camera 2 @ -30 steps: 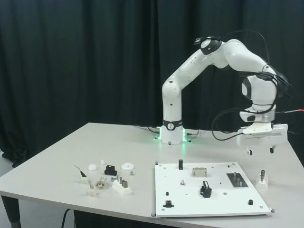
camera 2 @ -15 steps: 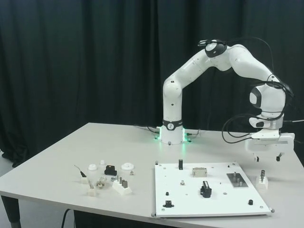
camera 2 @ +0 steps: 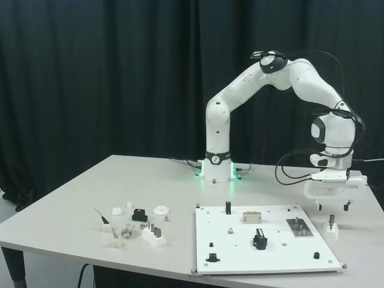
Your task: Pick round peg 4.
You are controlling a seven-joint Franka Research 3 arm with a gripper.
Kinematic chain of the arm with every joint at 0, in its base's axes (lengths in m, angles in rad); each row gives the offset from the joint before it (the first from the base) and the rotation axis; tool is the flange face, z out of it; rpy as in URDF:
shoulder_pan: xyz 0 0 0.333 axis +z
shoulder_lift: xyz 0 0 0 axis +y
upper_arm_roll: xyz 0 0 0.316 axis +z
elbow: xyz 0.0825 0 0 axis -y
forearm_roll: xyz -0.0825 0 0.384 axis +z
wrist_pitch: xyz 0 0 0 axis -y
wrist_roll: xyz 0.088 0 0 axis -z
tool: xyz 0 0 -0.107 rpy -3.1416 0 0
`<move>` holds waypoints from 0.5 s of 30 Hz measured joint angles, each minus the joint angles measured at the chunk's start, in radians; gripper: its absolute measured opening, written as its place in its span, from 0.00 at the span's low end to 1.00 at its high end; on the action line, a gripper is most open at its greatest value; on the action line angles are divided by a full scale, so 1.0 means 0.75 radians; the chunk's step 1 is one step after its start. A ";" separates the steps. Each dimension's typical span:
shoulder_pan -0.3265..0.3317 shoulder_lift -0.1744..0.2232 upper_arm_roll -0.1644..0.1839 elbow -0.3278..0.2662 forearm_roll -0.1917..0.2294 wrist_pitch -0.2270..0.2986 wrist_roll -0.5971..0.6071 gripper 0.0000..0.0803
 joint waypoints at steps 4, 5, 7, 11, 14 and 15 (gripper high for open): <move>-0.013 0.000 0.024 0.000 0.001 0.016 0.000 1.00; -0.016 0.000 0.030 0.000 0.002 0.021 0.000 1.00; -0.022 0.000 0.044 0.000 0.003 0.034 0.000 1.00; -0.032 0.000 0.072 0.001 0.003 0.062 0.000 1.00; -0.038 0.001 0.093 0.001 0.003 0.083 0.002 1.00; -0.040 0.001 0.098 0.001 0.003 0.090 0.002 1.00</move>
